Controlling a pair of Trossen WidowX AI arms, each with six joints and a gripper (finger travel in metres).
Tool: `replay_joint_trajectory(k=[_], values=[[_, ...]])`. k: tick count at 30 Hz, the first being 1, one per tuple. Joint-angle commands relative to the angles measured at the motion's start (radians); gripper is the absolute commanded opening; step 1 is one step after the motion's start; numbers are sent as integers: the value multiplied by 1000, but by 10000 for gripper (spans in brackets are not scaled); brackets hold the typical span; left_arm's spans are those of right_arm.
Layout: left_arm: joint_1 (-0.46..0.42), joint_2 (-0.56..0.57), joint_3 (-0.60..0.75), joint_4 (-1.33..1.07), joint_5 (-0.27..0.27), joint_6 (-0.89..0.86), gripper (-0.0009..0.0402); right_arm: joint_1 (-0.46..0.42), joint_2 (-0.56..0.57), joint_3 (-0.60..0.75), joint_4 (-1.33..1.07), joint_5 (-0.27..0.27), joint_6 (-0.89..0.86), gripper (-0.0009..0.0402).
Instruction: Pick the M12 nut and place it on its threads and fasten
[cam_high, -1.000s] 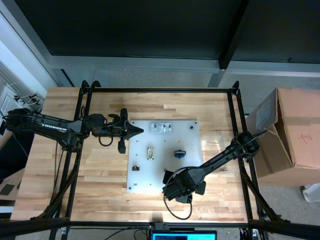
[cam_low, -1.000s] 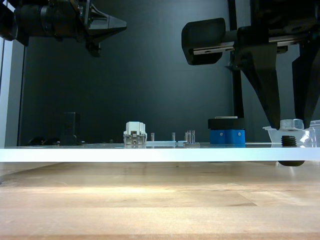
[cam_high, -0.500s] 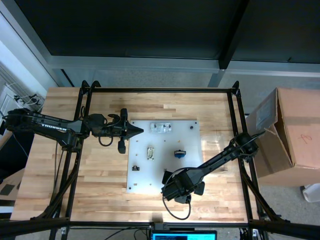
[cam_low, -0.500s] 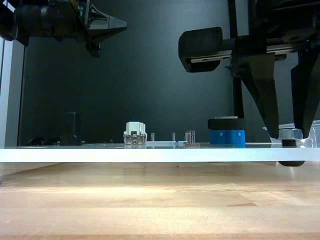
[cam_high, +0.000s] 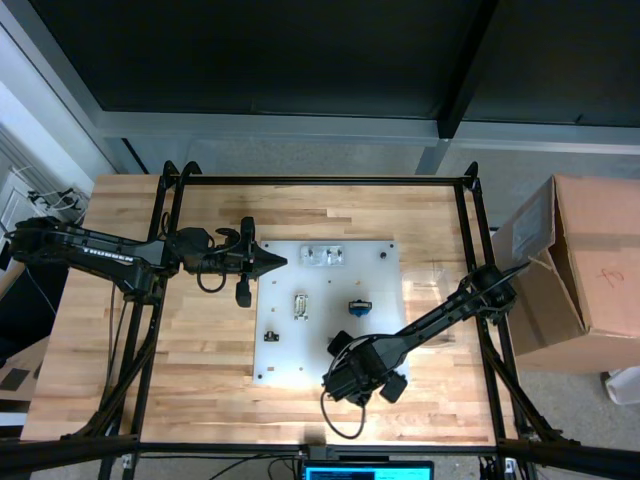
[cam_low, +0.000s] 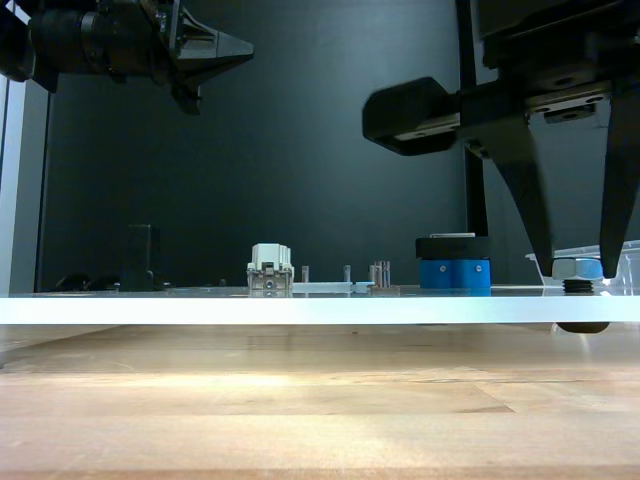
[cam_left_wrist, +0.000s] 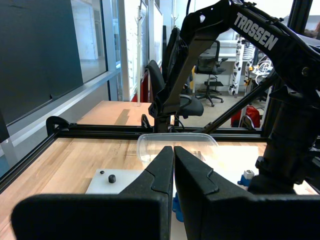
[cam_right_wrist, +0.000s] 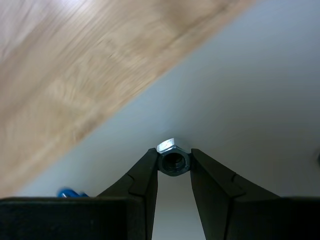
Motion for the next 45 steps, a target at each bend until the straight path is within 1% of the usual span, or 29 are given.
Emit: replay_joint_trajectory(k=[1, 6, 9, 15, 17, 21, 22, 37, 45], values=[[0, 0, 0, 0, 0, 0, 0, -4, 0, 0, 3, 3, 241, 32], [0, 0, 0, 0, 0, 0, 0, -13, -1, -1, 2, 3, 581, 32], [0, 0, 0, 0, 0, 0, 0, -14, -1, -1, 2, 3, 688, 32], [0, 0, 0, 0, 0, 0, 0, -19, -3, -1, -3, 0, 699, 32], [0, 0, 0, 0, 0, 0, 0, -24, -3, -1, -2, -1, 737, 32], [0, 0, 0, 0, 0, 0, 0, -35, -3, -1, 1, -43, 824, 32], [0, 0, 0, 0, 0, 0, 0, -38, -3, -1, 2, -45, 842, 32], [0, 0, 0, 0, 0, 0, 0, -42, -18, -28, 40, -40, 991, 32], [0, 0, 0, 0, 0, 0, 0, -43, -20, -28, 40, -41, 1152, 32]])
